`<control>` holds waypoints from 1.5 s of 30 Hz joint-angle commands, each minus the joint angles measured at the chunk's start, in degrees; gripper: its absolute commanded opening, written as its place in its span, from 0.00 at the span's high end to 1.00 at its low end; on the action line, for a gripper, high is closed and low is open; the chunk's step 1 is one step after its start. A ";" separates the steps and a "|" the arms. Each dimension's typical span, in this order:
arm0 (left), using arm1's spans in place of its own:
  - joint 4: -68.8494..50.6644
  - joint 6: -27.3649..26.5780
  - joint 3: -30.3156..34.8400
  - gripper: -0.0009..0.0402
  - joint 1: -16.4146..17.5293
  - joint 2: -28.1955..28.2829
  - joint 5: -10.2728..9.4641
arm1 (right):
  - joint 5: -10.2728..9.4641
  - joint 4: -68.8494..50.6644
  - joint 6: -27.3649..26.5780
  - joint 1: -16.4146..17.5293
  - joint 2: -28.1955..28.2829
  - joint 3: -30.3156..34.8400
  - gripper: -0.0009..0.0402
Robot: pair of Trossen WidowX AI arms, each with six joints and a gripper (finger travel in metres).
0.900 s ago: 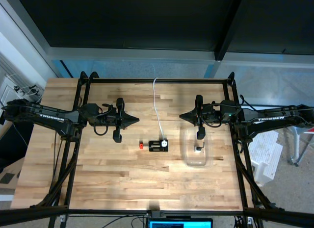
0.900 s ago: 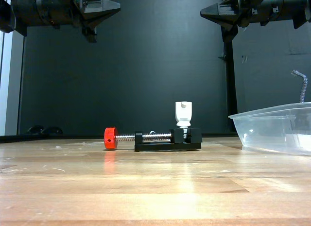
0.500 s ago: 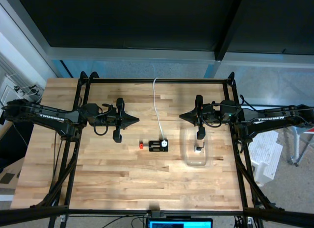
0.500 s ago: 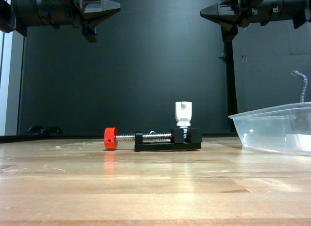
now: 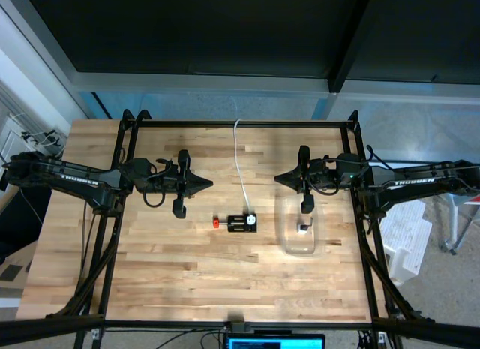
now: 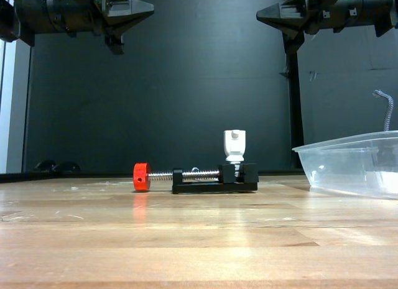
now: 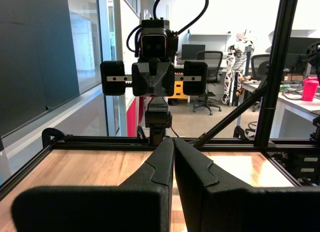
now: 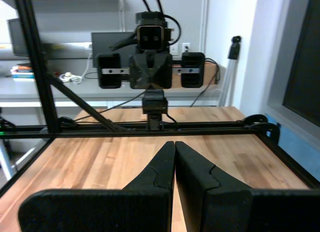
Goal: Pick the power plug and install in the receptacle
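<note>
The receptacle [image 5: 251, 219] is a small white socket on a black clamp block [image 5: 241, 224] with a red knob [image 5: 215, 223], mid-table; its white cable [image 5: 241, 161] runs to the far edge. In the low view the receptacle [image 6: 234, 143] stands upright above the clamp. The power plug [image 5: 302, 228] shows as a small dark piece inside the clear tray [image 5: 289, 240]. My left gripper [image 5: 210, 184] hovers high, left of the clamp, shut and holding nothing. My right gripper [image 5: 276, 179] hovers high near the tray's far end, also shut and holding nothing. Both wrist views show closed fingers [image 7: 162, 162] [image 8: 162, 167].
A black frame rail [image 5: 240, 124] borders the far side of the wooden table. In the low view the clear tray [image 6: 348, 161] sits right of the clamp, with a grey coiled lead [image 6: 388, 109] rising from it. Each wrist view faces the opposite arm [image 7: 153, 72] [image 8: 150, 62].
</note>
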 commanded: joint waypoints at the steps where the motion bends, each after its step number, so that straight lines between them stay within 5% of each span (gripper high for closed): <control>1: 0.00 0.02 0.02 0.98 0.00 0.02 0.02 | -0.37 -5.51 0.04 0.02 -1.31 1.20 0.98; 9: 0.00 0.02 0.02 0.98 0.02 0.02 0.02 | 0.50 -30.84 1.70 1.07 -3.13 10.27 0.98; 13: 0.00 0.02 0.02 0.98 0.02 0.02 0.02 | 5.20 -43.67 3.02 3.23 -3.13 14.93 0.98; 18: 0.00 0.02 0.02 0.98 0.02 0.02 0.02 | 5.68 -55.63 6.93 4.96 -3.13 19.34 0.98; 24: 0.00 0.02 0.02 0.98 0.00 0.02 0.02 | 9.20 -67.19 10.82 8.66 -3.13 22.51 0.98; 38: 0.00 0.02 0.02 0.98 0.00 0.02 0.02 | 9.22 -81.70 21.66 19.67 -3.02 23.15 0.98; 45: 0.00 0.02 0.02 0.98 0.02 0.02 0.02 | 10.75 -84.02 25.81 25.90 -2.23 23.06 0.98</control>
